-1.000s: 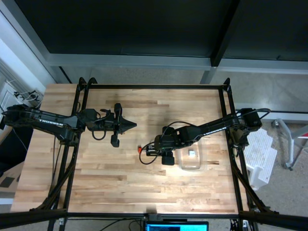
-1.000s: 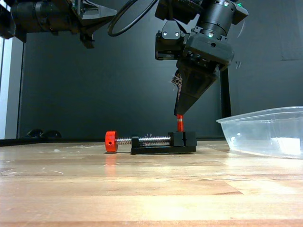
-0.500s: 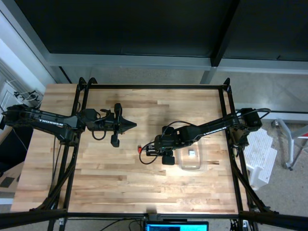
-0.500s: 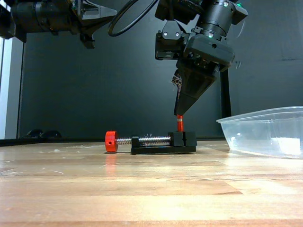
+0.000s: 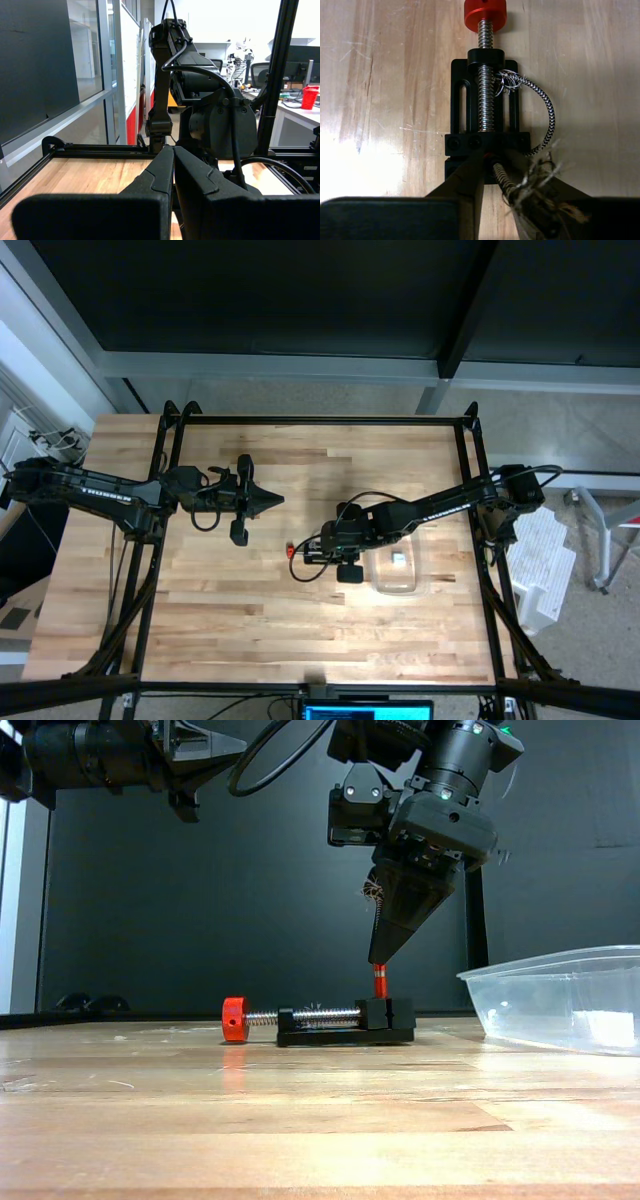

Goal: Remove the RCA connector from the receptacle and place in the container

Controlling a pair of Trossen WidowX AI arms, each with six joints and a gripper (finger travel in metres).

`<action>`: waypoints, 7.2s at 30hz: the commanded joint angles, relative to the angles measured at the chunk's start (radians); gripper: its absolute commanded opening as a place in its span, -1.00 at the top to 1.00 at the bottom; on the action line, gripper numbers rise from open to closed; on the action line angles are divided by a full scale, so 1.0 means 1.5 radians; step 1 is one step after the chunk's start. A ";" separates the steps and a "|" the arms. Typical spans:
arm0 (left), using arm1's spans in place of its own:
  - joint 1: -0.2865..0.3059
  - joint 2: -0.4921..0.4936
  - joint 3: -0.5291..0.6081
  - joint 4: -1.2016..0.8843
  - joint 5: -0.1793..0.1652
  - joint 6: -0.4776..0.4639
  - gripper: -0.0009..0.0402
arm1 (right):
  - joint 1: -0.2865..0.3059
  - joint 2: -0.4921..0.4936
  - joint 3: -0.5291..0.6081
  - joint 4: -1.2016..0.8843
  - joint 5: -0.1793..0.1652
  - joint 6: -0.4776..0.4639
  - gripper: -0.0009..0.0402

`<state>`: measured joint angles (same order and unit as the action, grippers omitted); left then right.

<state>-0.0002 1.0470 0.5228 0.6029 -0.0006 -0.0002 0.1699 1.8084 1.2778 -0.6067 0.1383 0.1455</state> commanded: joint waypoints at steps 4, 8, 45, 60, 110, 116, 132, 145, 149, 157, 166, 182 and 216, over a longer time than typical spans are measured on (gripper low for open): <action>0.000 0.000 0.000 0.000 0.000 0.000 0.96 | 0.000 0.000 0.000 0.000 0.001 0.001 0.92; 0.000 0.000 0.000 0.000 0.000 0.000 0.96 | 0.000 -0.001 0.001 -0.001 0.001 0.001 0.96; 0.000 0.000 0.000 0.000 0.000 0.000 0.96 | 0.001 -0.033 0.132 -0.153 0.001 -0.033 0.94; 0.000 0.000 0.000 0.000 0.000 0.000 0.96 | 0.009 -0.184 -0.059 -0.120 0.001 -0.012 0.94; 0.000 0.000 0.000 0.000 0.000 0.000 0.96 | 0.018 -0.326 -0.326 -0.065 0.000 0.088 0.13; 0.000 0.000 0.000 0.000 0.000 0.000 0.96 | 0.012 -0.326 -0.257 -0.119 -0.005 0.052 0.30; 0.000 0.000 0.000 0.000 0.000 0.000 0.96 | -0.070 -0.423 -0.153 0.097 -0.005 -0.081 0.97; 0.000 0.000 0.000 0.000 0.000 0.000 0.96 | -0.091 -0.443 -0.248 0.454 -0.043 -0.137 0.96; 0.000 0.000 0.000 0.000 0.000 0.000 0.96 | -0.109 -0.455 -0.300 0.552 -0.091 -0.124 0.96; 0.000 0.000 0.000 0.000 0.000 0.000 0.96 | -0.126 -0.463 -0.368 0.664 -0.085 -0.121 0.96; 0.000 0.000 0.000 0.000 0.000 0.000 0.96 | -0.118 -0.469 -0.421 0.724 -0.058 -0.120 0.96; 0.000 0.000 0.000 0.000 0.000 0.000 0.96 | -0.094 -0.494 -0.440 0.730 -0.059 -0.104 0.96; 0.000 0.000 0.000 0.000 0.000 0.000 0.96 | -0.094 -0.493 -0.440 0.726 -0.058 -0.101 0.96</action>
<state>-0.0002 1.0470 0.5228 0.6029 -0.0010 -0.0002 0.0284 1.0679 0.6170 0.4828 0.0517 -0.0055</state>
